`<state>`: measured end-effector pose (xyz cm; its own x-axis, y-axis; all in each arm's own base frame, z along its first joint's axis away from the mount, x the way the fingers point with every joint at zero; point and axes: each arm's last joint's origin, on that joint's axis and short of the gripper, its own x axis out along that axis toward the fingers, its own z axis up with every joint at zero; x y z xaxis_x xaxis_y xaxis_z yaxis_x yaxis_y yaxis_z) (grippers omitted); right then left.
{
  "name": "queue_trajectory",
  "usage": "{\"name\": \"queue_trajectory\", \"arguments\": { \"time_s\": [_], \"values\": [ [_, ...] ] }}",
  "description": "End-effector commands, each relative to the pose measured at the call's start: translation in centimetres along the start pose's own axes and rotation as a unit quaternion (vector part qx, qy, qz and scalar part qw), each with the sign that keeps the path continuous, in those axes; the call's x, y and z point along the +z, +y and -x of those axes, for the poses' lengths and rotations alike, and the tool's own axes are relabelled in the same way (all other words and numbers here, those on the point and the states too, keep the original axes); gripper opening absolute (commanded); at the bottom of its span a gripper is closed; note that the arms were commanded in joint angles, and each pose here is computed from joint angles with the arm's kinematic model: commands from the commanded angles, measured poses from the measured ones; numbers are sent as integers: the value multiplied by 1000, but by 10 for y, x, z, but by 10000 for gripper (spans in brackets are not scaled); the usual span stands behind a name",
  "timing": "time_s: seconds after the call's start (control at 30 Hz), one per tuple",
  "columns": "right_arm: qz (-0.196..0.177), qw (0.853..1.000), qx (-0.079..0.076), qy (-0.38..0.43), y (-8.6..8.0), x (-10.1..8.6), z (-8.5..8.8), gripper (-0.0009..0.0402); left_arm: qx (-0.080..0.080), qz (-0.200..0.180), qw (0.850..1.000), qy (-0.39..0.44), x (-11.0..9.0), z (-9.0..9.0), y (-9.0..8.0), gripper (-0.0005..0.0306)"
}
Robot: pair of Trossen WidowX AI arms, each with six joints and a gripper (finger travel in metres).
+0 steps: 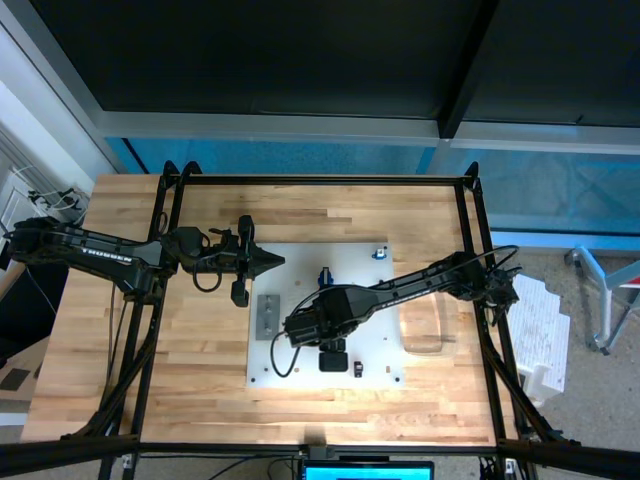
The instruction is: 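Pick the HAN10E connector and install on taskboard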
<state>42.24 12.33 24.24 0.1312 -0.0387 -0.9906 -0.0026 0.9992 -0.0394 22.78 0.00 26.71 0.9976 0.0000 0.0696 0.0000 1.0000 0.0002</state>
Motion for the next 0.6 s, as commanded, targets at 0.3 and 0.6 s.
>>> {"name": "queue_trajectory", "arguments": {
  "time_s": [0.3,0.6],
  "values": [
    [0,1000,0,-5,1,2,-1,43,0,0,1000,0,0,0,0,1],
    [6,1000,1,-9,2,2,-3,43,0,0,1000,0,0,0,0,1]
  ]
}}
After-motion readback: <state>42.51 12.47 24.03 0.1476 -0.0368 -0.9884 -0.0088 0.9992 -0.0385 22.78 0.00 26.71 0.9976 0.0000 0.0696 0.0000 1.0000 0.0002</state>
